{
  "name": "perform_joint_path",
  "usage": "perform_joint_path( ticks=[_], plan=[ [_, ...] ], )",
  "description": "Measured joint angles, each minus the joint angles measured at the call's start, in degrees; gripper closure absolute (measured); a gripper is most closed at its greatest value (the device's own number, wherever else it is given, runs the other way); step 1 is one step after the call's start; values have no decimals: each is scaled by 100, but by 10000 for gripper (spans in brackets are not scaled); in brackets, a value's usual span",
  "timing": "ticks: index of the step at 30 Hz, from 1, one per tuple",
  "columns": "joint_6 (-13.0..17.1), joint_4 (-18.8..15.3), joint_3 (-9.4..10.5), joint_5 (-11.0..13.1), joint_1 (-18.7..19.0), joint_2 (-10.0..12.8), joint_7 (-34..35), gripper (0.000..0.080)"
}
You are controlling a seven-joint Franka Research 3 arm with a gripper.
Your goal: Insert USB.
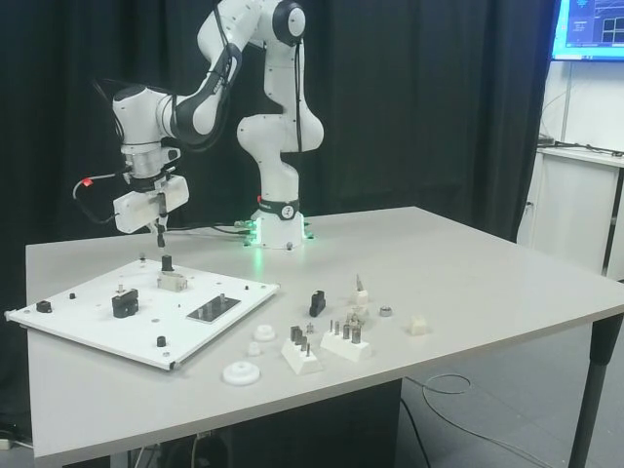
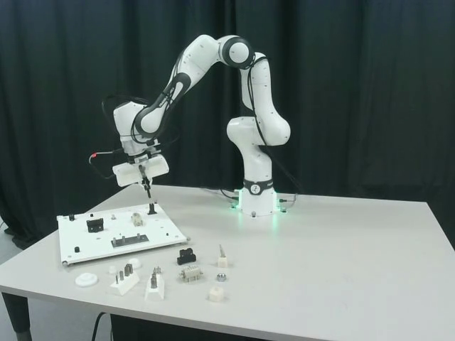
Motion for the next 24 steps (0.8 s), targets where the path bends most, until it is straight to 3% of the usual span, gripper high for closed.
perform_joint_path(
  ticks=[24],
  plan=[
    [98, -78, 0, -27, 67, -18, -3, 757]
  ],
)
